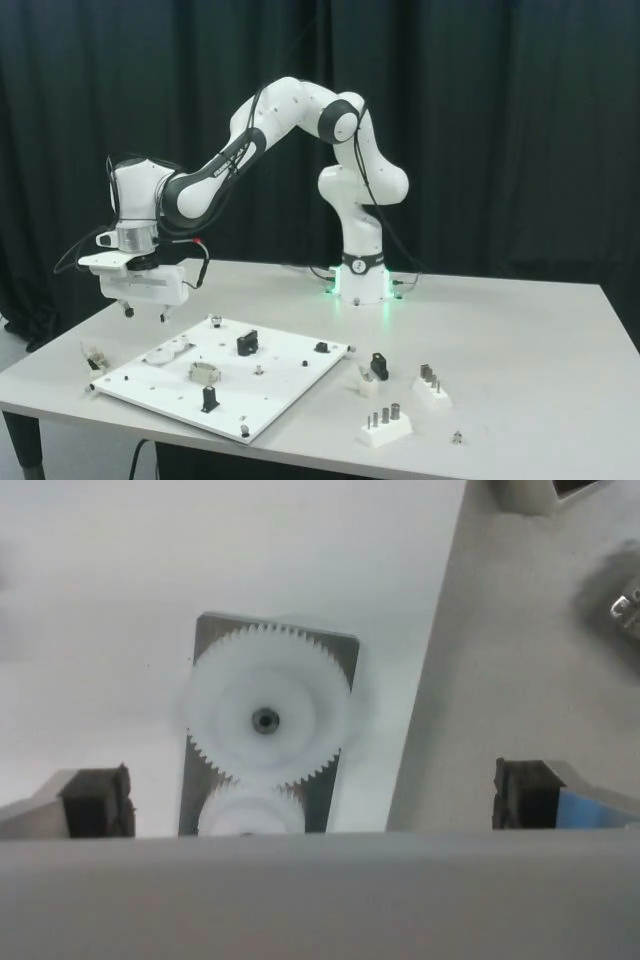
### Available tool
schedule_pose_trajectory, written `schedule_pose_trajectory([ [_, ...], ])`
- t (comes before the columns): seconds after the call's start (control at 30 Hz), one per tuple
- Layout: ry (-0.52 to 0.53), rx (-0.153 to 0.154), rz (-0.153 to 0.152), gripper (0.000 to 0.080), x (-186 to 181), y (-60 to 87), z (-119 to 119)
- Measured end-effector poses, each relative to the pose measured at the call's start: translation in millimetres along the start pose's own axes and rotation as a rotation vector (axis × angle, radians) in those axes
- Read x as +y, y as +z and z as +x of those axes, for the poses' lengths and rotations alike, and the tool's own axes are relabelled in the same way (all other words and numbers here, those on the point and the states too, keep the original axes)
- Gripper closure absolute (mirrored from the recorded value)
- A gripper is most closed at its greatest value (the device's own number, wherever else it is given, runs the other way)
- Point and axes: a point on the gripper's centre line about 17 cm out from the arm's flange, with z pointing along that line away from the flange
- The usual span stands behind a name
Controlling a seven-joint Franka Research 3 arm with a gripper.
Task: Pick round peg 4.
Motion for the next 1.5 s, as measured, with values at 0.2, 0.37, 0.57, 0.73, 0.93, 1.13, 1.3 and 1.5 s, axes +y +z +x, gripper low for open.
schedule_pose_trajectory([
  [0.2, -0.003, 0.000, -0.005, 0.0003, 1.7, -2.2, -0.4],
  [0.37, -0.007, -0.001, -0.012, 0.0003, 4.2, -4.3, -0.2],
  [0.57, -0.011, -0.003, -0.022, 0.0003, 8.0, -6.0, -0.8],
  [0.73, -0.014, -0.002, -0.026, 0.0003, 9.9, -6.5, -0.7],
  [0.93, -0.021, 0.000, -0.030, 0.0003, 11.6, -6.9, -0.5],
  [1.13, -0.027, 0.002, -0.035, 0.0003, 14.1, -7.1, -0.4],
  [1.3, -0.031, 0.003, -0.041, 0.0003, 17.7, -6.3, -1.0],
  [1.5, -0.034, 0.004, -0.041, 0.0003, 17.0, -5.2, 0.0],
])
